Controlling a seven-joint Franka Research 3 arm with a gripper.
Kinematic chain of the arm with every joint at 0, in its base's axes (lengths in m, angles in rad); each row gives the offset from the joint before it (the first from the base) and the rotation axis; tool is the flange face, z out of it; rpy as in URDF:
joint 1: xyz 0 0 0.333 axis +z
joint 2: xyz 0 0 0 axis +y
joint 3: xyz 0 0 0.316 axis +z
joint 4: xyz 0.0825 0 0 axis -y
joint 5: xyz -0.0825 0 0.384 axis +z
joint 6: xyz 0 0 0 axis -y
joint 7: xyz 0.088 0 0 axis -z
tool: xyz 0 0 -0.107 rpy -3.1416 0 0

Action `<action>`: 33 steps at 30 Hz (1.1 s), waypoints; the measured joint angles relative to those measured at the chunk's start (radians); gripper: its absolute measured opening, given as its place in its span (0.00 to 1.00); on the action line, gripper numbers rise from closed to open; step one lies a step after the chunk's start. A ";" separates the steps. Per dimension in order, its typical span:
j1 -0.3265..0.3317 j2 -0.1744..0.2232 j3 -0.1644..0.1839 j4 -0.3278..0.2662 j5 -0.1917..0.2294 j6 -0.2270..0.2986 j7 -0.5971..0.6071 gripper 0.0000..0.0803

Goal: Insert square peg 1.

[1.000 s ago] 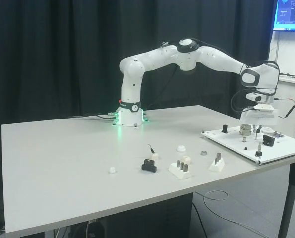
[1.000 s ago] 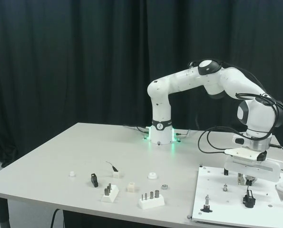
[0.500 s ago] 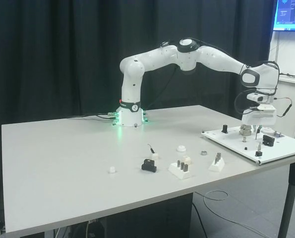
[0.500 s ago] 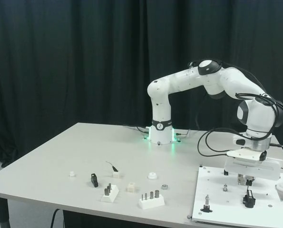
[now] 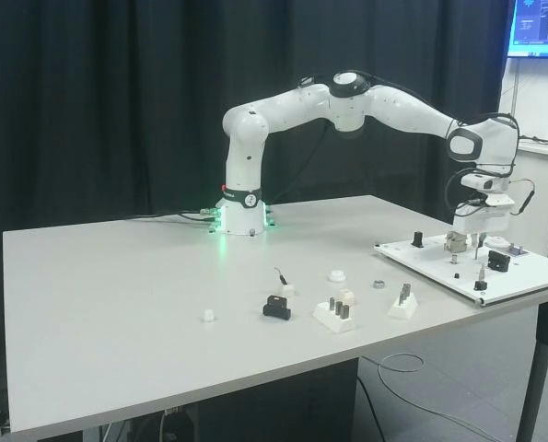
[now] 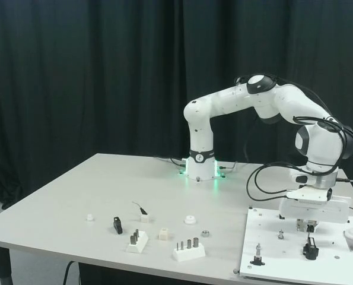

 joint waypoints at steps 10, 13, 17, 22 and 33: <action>-0.002 0.000 0.000 0.002 0.000 -0.007 -0.081 0.04; -0.004 -0.001 0.000 0.004 0.000 -0.014 -0.089 0.04; -0.005 -0.001 0.000 0.007 0.000 -0.027 -0.090 0.04; -0.007 -0.002 0.000 0.010 0.000 -0.041 -0.090 0.04; -0.008 -0.002 0.001 0.011 0.002 -0.036 -0.090 0.04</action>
